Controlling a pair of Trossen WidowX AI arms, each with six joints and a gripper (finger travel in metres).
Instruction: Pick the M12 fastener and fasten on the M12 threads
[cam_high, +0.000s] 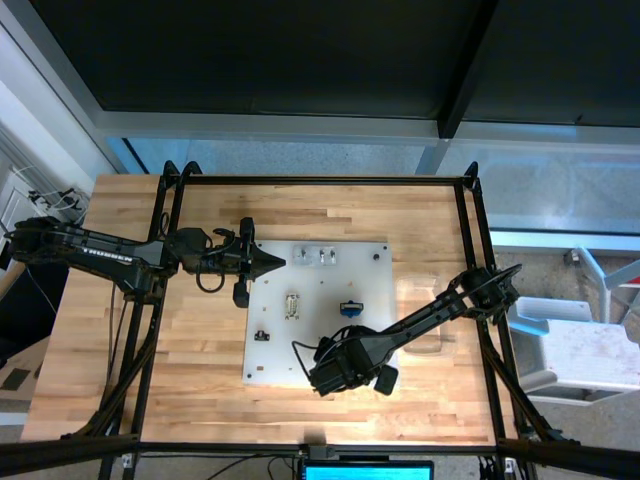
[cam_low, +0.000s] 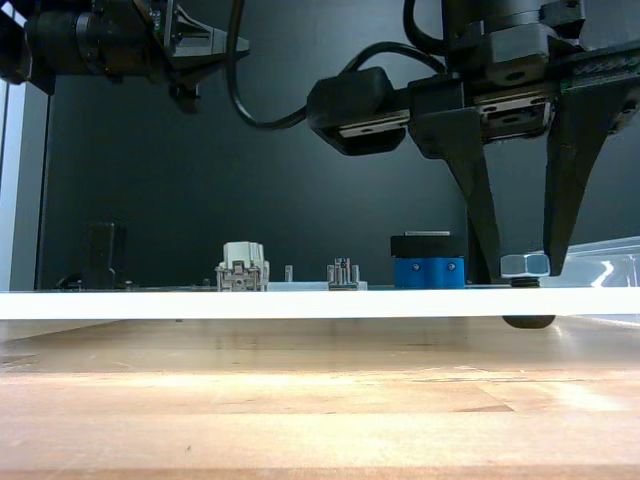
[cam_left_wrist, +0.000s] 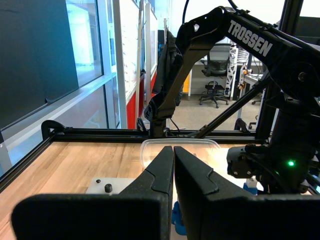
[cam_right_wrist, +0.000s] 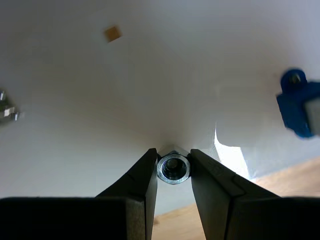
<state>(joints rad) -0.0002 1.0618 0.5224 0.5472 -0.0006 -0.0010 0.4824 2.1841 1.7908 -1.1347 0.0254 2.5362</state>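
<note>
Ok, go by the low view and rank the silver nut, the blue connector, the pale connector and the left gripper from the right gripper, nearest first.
1. Silver nut: held between the right gripper's fingers, atop its stud.
2. Blue connector: just to the left, on the board.
3. Pale connector: further left.
4. Left gripper: shut, raised at the far left.

High overhead; low table-level; wrist cams close; all share board (cam_high: 275, 350).

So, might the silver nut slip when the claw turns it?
Probably rigid: the silver nut is metal. Its flats, pinched in the right claw on its stud, should resist slipping. Left claw hangs at the board's left edge.
</note>
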